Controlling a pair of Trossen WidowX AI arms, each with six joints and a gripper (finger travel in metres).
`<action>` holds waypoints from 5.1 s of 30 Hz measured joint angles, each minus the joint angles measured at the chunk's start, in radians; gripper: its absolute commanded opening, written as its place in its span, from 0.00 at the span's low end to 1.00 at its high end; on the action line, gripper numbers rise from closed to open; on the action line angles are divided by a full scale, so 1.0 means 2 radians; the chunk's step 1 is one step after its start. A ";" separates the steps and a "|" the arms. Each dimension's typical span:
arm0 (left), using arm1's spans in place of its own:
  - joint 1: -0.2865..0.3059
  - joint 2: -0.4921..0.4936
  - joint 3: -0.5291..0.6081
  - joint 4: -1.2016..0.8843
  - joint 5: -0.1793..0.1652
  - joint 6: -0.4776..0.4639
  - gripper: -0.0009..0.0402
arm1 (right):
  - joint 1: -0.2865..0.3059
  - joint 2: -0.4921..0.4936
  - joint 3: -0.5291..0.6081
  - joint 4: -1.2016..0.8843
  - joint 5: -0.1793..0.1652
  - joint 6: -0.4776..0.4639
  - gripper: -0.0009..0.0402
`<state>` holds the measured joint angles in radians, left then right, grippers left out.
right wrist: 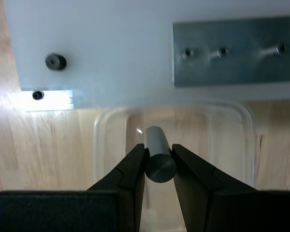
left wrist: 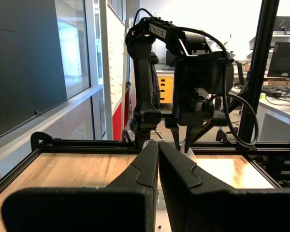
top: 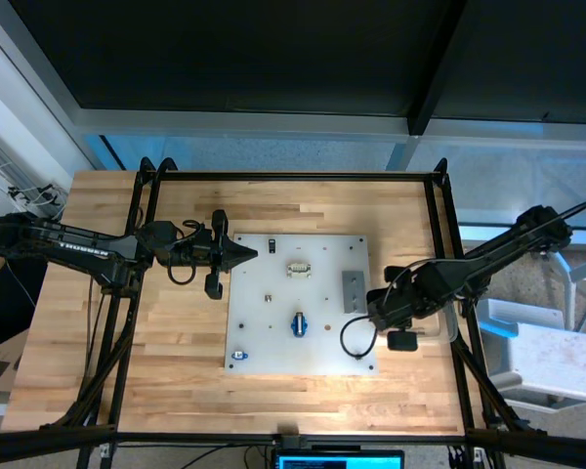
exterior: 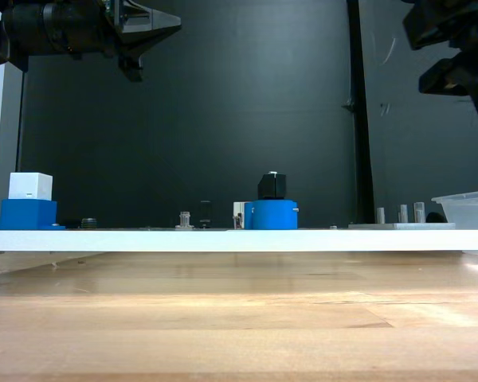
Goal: Pick the 16mm cylinder and place it in the taskboard
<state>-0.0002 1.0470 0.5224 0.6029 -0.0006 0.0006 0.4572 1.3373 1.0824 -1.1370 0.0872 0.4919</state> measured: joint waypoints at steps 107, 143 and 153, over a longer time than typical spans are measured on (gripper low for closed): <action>0.000 0.000 0.000 0.000 0.000 0.000 0.02 | -0.075 0.252 0.149 0.115 -0.016 -0.027 0.06; 0.000 0.000 0.000 0.000 0.000 0.000 0.02 | -0.075 0.252 0.112 0.163 -0.016 -0.028 0.07; 0.000 0.000 0.000 0.000 0.000 0.000 0.02 | -0.075 0.252 0.112 0.163 -0.016 -0.028 0.26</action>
<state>-0.0002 1.0470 0.5224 0.6029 -0.0002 0.0006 0.3077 1.8420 1.3067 -0.8101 0.0551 0.4358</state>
